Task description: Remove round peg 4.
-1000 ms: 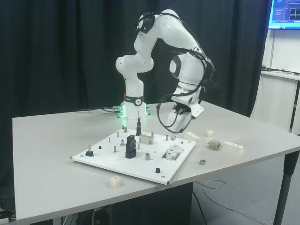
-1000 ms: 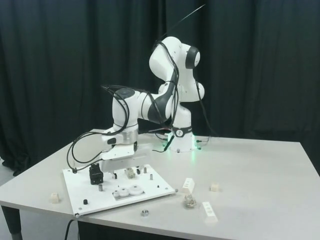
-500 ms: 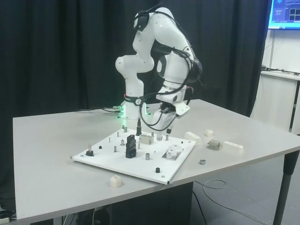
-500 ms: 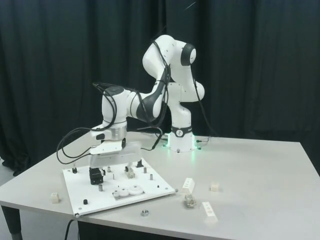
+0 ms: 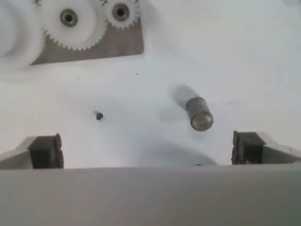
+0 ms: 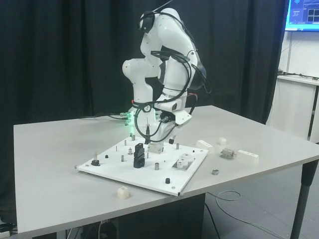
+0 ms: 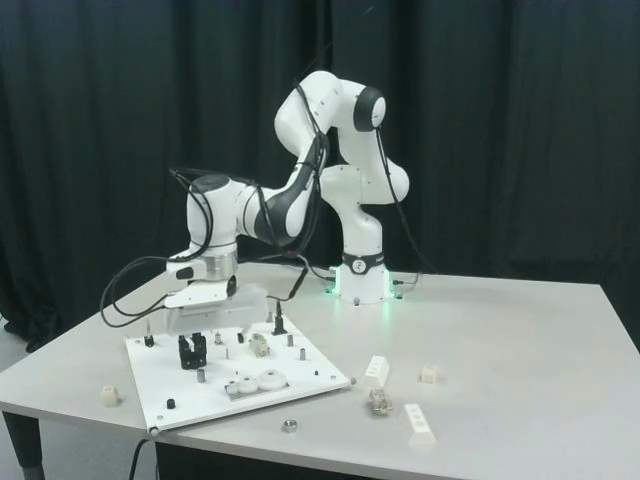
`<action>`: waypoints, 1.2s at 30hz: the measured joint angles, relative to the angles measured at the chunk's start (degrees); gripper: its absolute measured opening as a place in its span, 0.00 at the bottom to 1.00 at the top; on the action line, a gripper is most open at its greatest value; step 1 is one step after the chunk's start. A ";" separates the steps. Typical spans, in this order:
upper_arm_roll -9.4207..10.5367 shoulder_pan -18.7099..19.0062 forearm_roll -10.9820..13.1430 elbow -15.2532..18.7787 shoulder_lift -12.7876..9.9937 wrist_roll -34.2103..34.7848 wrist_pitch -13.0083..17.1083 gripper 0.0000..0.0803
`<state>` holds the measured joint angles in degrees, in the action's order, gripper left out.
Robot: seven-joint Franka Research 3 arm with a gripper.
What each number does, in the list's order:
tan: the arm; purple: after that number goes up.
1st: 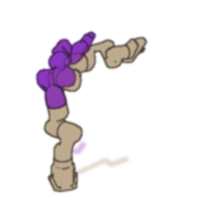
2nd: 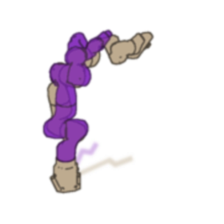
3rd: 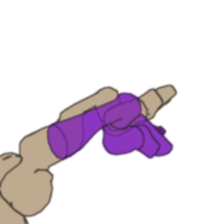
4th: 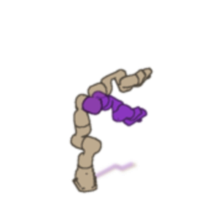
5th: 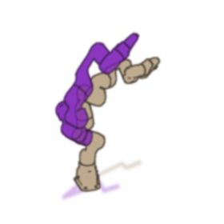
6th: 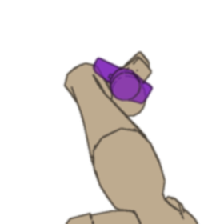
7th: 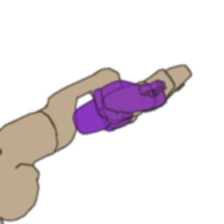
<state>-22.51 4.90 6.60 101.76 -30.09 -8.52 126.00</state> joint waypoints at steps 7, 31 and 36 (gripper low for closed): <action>0.00 -0.46 0.64 2.40 -0.01 -2.22 3.28 1.00; 0.12 -1.37 4.22 7.81 -1.90 -4.97 15.42 1.00; 0.21 -1.70 5.22 7.80 -2.68 -5.78 16.65 1.00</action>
